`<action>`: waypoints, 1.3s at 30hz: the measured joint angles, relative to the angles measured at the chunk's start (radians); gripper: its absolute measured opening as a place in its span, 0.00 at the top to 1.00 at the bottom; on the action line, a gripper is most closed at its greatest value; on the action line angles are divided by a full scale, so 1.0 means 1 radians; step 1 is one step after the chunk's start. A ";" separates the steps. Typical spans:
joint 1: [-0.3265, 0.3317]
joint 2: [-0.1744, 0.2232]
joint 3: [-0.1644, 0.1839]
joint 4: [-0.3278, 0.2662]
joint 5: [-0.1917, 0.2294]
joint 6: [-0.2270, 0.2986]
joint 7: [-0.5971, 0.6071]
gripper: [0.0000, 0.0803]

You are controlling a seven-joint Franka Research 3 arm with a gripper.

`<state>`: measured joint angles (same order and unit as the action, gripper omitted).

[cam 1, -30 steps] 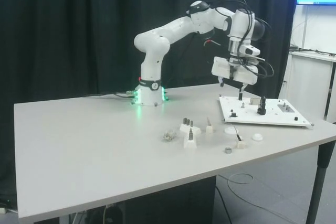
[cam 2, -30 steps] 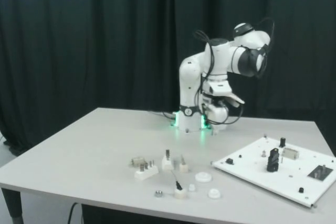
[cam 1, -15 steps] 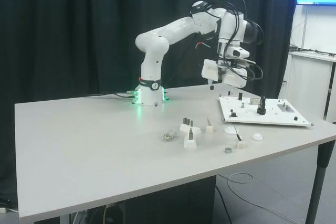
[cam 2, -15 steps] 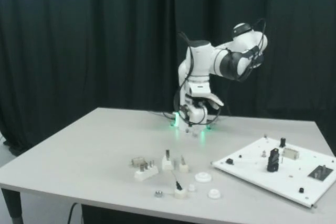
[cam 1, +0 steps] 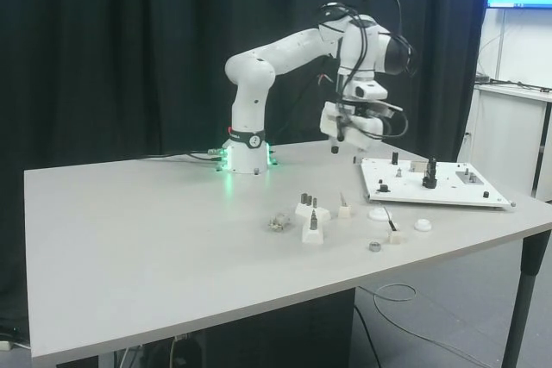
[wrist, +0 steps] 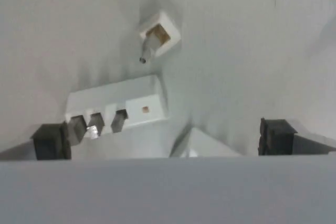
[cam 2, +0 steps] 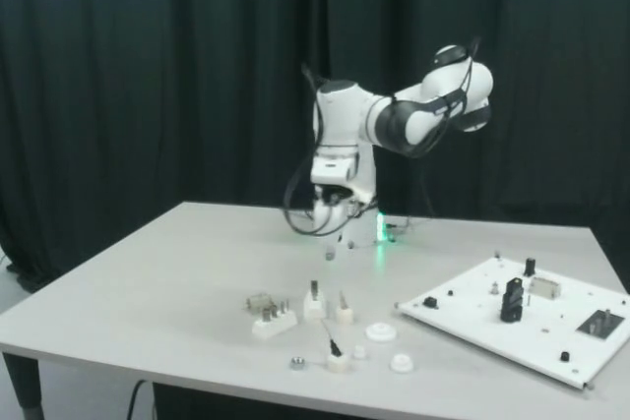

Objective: Pick waterproof.

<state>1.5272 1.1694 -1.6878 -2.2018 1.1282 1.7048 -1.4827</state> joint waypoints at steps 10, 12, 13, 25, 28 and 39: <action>-0.058 0.008 0.009 -0.044 0.041 0.000 0.154 0.00; -0.069 0.015 0.010 -0.055 0.051 0.000 0.192 0.00; -0.074 0.018 0.011 -0.059 0.055 0.000 0.209 0.00; -0.134 0.068 0.022 -0.106 0.108 0.000 0.480 0.00; -0.146 0.069 0.025 -0.111 0.111 0.000 0.524 0.00; -0.183 0.069 0.026 -0.133 0.130 -0.004 0.747 0.00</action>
<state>1.3446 1.2383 -1.6618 -2.3353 1.2586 1.7005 -0.7355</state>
